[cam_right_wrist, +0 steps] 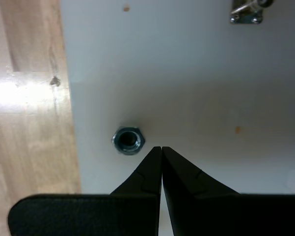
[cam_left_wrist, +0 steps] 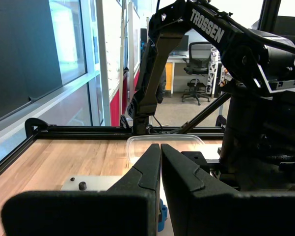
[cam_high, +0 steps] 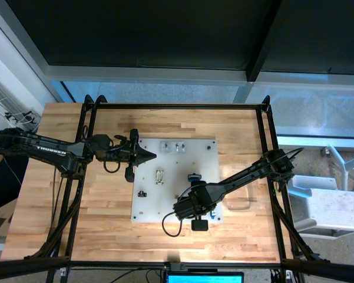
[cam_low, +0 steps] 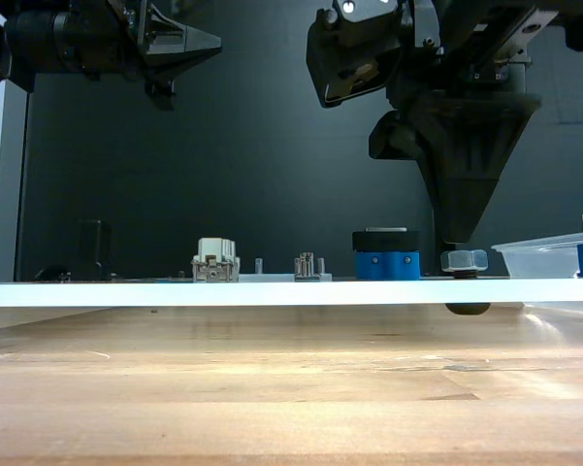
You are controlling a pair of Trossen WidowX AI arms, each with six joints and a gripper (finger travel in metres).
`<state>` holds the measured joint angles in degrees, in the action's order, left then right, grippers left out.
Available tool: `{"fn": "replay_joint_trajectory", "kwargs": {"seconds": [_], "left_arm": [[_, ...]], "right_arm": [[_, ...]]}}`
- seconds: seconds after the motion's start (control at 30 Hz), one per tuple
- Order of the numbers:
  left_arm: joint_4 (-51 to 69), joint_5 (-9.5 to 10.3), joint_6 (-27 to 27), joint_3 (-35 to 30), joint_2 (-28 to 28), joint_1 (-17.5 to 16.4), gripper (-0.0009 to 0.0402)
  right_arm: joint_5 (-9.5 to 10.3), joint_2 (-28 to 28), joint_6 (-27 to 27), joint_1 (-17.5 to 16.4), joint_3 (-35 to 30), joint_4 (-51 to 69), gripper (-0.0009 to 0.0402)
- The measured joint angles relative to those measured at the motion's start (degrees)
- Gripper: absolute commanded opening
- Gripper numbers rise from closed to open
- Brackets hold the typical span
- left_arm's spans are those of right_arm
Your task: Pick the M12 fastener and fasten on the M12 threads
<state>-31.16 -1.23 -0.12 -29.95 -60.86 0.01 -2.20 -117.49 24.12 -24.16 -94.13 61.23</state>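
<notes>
1. Through the right wrist camera I see the right gripper (cam_right_wrist: 161,147) with its fingers pressed together on nothing, only a hairline seam between them.
2. That same view puts the M12 fastener (cam_right_wrist: 129,140) flat on the white board (cam_right_wrist: 186,73). It lies just beside the fingertips without touching them, near the board's edge where the wooden table (cam_right_wrist: 29,123) begins.
3. The low view reads differently: there the tapered tips seem to stand right over the M12 fastener, close to its top. It sits right down on the board's surface.
4. Its bore looks dark from above. I cannot tell whether the M12 threads fill it, so I cannot say it is on its stud.
5. The high view hides the M12 fastener under the right wrist. It does show the clear tray (cam_high: 241,203) lying on the table off the board's right edge, apart from the gripper.
6. The left gripper (cam_high: 153,155) hangs above the board's far left edge. The left wrist view shows its fingers closed against each other, holding nothing.
</notes>
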Motion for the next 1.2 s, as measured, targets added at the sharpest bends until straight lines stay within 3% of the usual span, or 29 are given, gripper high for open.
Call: {"fn": "replay_joint_trajectory", "kwargs": {"seconds": [0.73,0.8,0.9,0.97,1.1,1.17,1.2], "left_arm": [[0.0,0.0,0.0,0.02,0.0,0.0,0.0],[0.0,-0.02,0.0,0.02,0.0,0.0,0.0],[0.0,-0.02,0.02,0.0,0.0,0.0,0.0],[-0.02,0.0,0.02,0.02,0.0,0.0,0.0],[0.0,0.0,0.0,0.0,0.0,0.0,0.0],[0.0,-0.02,0.0,0.02,0.0,0.0,0.0],[0.0,0.0,0.02,0.02,0.0,0.0,0.0]], "right_arm": [[0.28,0.0,2.6,-0.96,2.54,-3.08,0.0],[2.56,0.0,2.56,-1.01,2.51,-3.5,0.0],[9.31,0.24,1.2,-0.92,2.32,-3.82,0.0],[10.99,0.79,-0.13,-0.96,2.32,-3.54,0.0],[10.73,1.16,-0.72,-0.96,2.29,-2.78,0.0],[8.31,1.16,-0.02,-0.92,2.29,-2.58,0.0],[5.95,1.22,0.81,-0.94,2.29,-2.47,0.0]]}}
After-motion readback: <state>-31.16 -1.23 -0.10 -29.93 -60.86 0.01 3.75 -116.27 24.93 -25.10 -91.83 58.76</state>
